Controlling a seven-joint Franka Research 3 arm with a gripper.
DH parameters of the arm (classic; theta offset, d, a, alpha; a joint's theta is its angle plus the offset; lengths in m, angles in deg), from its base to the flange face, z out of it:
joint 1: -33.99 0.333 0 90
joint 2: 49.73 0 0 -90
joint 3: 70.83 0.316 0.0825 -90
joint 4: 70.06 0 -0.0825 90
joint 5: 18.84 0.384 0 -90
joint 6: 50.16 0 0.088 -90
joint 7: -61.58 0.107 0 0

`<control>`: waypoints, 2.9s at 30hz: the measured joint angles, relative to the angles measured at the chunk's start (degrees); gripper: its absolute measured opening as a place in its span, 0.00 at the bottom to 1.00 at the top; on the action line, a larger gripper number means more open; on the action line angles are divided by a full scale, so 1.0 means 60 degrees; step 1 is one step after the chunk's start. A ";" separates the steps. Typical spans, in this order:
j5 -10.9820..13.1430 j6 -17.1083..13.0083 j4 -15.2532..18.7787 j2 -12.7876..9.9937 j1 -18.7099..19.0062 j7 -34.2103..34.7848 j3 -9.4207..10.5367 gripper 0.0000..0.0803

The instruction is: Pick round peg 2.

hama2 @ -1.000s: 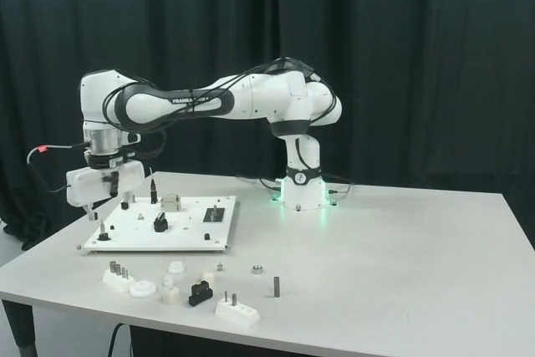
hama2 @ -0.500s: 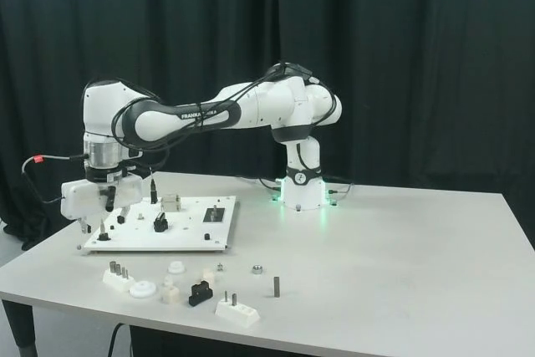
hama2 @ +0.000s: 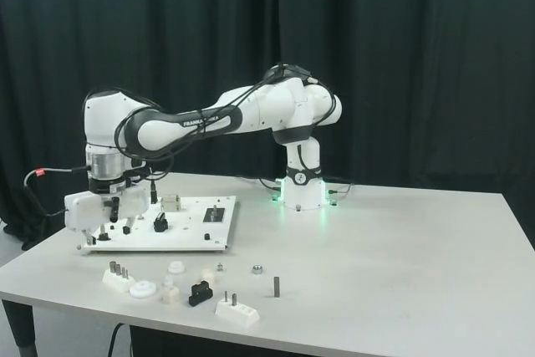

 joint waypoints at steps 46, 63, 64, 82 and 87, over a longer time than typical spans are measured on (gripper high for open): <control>-0.0907 -0.1201 -0.0013 -0.0006 -0.0231 0.0391 0.1641 1.00; -0.1080 -0.1452 0.0006 -0.0006 -0.0265 0.0427 0.1962 1.00; -0.1089 -0.1490 0.0007 -0.0006 -0.0272 0.0427 0.1984 1.00; -0.1192 -0.1698 0.0008 0.0002 -0.0332 0.0428 0.2203 0.24; -0.1215 -0.1701 0.0008 0.0006 -0.0332 0.0439 0.2206 0.09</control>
